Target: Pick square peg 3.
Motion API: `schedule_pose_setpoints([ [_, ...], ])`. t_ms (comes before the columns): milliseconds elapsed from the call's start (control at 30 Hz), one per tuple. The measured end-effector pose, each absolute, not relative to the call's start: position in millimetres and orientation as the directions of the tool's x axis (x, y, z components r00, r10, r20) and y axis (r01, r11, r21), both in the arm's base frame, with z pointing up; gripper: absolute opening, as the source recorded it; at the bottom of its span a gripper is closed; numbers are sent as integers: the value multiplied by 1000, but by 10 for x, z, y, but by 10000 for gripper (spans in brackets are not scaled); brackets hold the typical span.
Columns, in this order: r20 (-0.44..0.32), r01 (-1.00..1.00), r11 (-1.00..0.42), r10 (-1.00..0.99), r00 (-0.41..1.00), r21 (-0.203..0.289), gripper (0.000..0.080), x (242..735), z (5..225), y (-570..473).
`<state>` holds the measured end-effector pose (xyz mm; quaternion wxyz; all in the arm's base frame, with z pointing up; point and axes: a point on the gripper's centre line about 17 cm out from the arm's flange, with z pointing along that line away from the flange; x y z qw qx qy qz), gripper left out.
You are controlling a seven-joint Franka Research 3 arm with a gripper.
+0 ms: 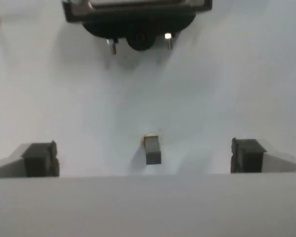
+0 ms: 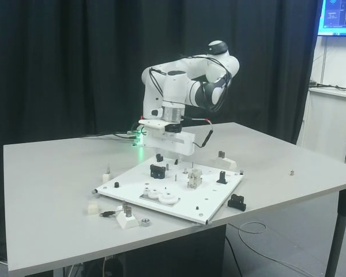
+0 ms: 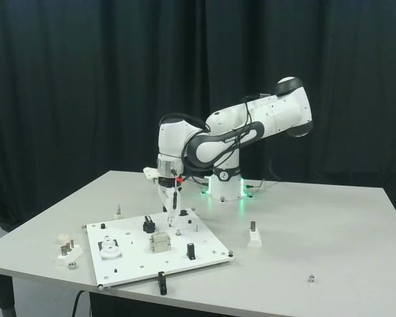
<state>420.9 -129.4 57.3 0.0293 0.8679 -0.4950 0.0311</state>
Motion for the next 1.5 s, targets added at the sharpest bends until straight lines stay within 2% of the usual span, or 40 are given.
schedule_pose_setpoints([
  [67,88,-860,-509,-856,509,21,750,4228,622,-1300],
  [100,91,-860,-509,-856,509,21,787,4236,647,-1302],
  [967,175,-841,-541,-827,534,10,800,4579,1306,-1360],
  [1500,181,-828,-560,-813,554,20,800,4650,1448,-1347],
])
